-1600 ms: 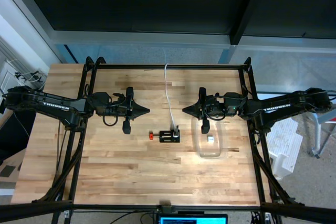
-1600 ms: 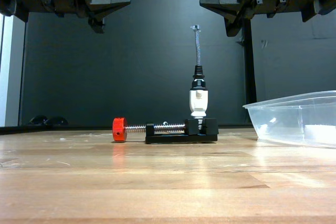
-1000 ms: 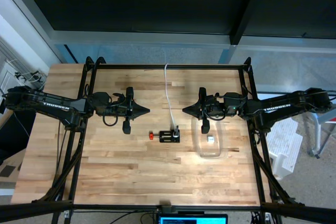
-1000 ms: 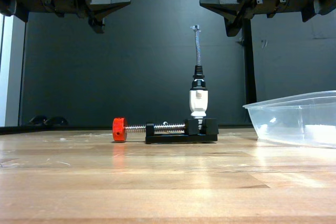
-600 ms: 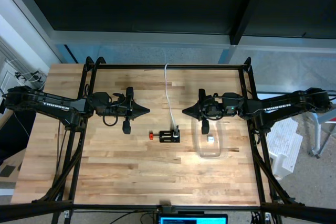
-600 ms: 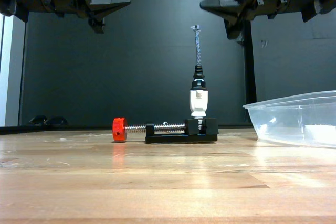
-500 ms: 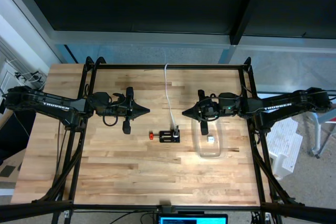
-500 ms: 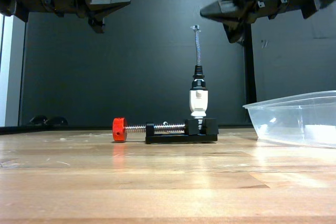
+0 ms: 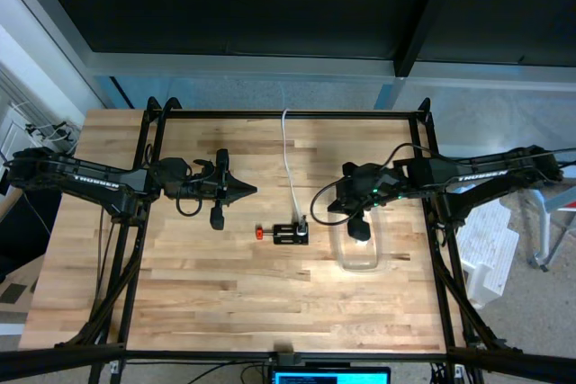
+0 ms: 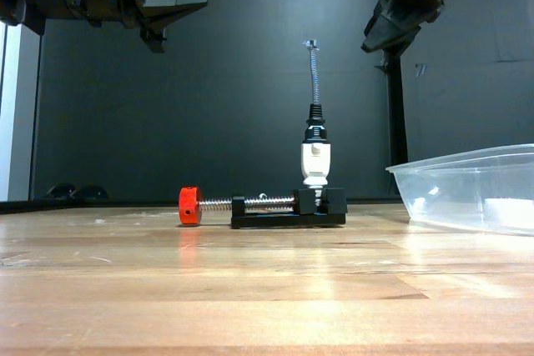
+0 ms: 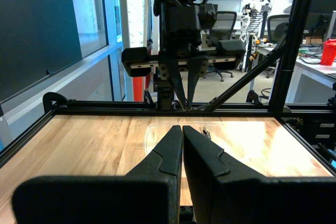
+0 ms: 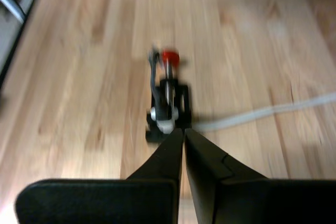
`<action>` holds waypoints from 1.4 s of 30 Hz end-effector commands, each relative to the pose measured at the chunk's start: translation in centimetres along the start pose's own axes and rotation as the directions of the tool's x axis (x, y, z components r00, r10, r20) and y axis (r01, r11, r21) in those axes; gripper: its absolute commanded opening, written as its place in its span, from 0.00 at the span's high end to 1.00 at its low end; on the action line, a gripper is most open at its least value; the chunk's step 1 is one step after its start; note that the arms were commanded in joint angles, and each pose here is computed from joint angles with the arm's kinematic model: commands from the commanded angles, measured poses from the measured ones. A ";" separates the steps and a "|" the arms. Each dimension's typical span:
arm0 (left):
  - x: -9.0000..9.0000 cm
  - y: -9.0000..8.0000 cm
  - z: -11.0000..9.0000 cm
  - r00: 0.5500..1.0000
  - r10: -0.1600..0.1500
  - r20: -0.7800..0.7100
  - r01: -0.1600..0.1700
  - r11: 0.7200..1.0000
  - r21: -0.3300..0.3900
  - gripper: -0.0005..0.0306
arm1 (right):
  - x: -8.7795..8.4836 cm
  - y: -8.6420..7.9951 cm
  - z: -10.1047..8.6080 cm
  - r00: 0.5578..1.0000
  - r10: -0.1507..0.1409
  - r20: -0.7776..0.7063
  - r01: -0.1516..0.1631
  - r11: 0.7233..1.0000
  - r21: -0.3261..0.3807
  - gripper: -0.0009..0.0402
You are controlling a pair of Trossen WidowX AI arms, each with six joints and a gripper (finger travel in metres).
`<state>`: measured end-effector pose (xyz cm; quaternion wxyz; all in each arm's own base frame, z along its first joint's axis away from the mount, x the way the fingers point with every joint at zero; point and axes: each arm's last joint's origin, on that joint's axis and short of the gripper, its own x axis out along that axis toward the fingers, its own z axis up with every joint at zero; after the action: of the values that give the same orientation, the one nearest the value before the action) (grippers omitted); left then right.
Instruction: Remove the power plug from the receptacle and place in the container
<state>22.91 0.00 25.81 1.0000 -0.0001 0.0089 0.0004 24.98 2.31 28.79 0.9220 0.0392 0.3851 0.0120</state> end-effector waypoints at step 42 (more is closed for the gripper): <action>0.0 0.0 0.0 1.000 0.000 0.000 0.000 1.000 0.000 0.98 | 12.2 2.4 3.3 0.943 -0.104 -0.317 0.114 0.993 0.014 0.38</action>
<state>22.91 0.00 25.81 1.0000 -0.0001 0.0089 0.0004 36.00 5.15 22.70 0.8473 0.0331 0.5288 -0.0364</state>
